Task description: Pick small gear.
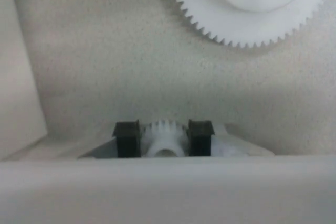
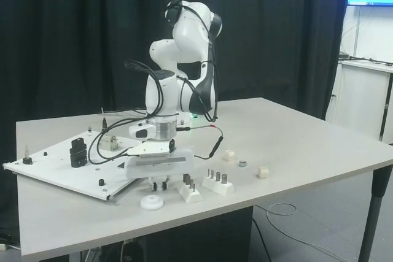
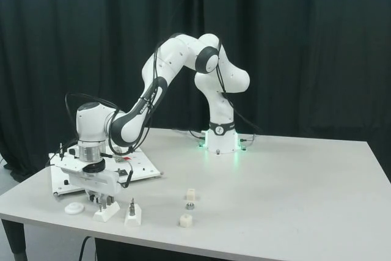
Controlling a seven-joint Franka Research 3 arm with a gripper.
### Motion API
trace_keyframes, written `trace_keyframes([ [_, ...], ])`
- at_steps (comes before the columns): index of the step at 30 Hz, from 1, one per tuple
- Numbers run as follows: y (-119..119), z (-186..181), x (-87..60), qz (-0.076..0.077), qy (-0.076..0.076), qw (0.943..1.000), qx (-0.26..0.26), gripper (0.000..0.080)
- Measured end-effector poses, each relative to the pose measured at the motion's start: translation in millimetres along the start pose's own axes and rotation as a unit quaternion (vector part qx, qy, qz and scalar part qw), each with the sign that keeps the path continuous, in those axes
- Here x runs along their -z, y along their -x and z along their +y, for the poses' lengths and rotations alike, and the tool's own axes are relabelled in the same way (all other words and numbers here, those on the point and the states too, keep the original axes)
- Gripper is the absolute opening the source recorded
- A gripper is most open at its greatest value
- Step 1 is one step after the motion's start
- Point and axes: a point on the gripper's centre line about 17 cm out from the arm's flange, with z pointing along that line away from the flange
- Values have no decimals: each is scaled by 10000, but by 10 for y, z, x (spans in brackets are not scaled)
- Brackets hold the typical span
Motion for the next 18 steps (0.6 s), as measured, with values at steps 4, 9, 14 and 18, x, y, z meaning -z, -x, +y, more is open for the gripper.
trace_keyframes([
  [4,11,-8,0,-26,-20,10000,3,192],
  [9,18,-18,1,-47,-37,10000,72,197],
  [14,8,-28,12,-48,-47,9999,146,197],
  [18,-13,-45,46,-50,-70,9998,158,198],
])
